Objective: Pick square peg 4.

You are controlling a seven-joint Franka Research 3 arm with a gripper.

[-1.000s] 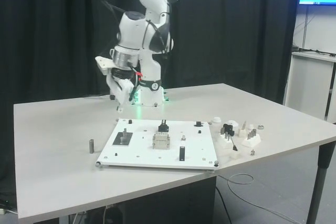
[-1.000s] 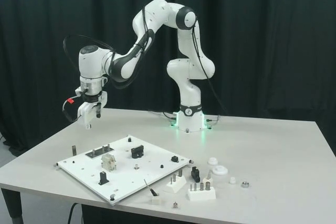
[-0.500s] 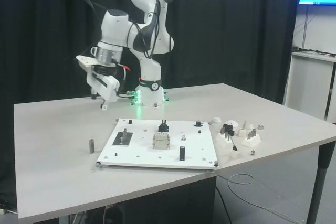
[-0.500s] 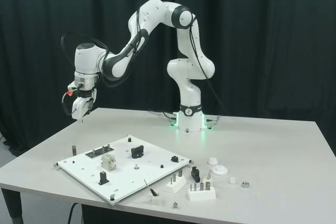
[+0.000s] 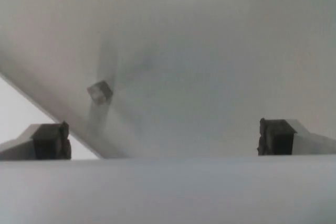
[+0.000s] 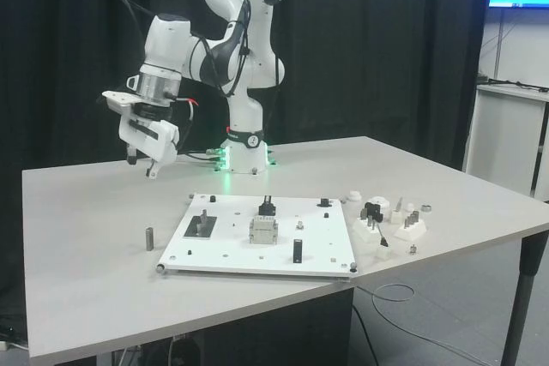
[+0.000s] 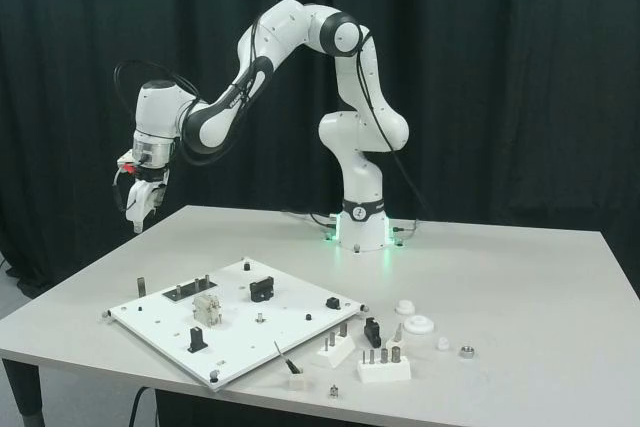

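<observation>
Black curtains close off the room behind a wide grey desk (image 6: 77,237), and on it we see a flat white assembly board (image 6: 232,250) carrying small fixtures, with a cluster of white holders and small metal parts (image 6: 390,222) off to one side. Our white robot arm (image 6: 219,36) reaches out over the bare part of the desk, well above it, away from the board.

We take the small upright grey square-section peg (image 6: 149,237) standing alone on the desk, just beside the board's edge, to be square peg 4; in the second room view it shows as a short post (image 7: 140,288) near the board's corner. In the wrist view a small square-topped peg (image 5: 100,92) stands on the desk, off to the side of the space between the fingers rather than inside it.

The black-tipped two-finger claw (image 5: 163,139) is released, its pads set wide apart with nothing between them.

We judge the peg to be metal: stiff, light for the claw, smooth and rather slippery, and not fragile. Standing free on a narrow foot, it should tip easily if nudged. We would centre the claw over it, line the pads up with two opposite flat faces, and close on the upper part of the shaft, squarely and not across the corners.
</observation>
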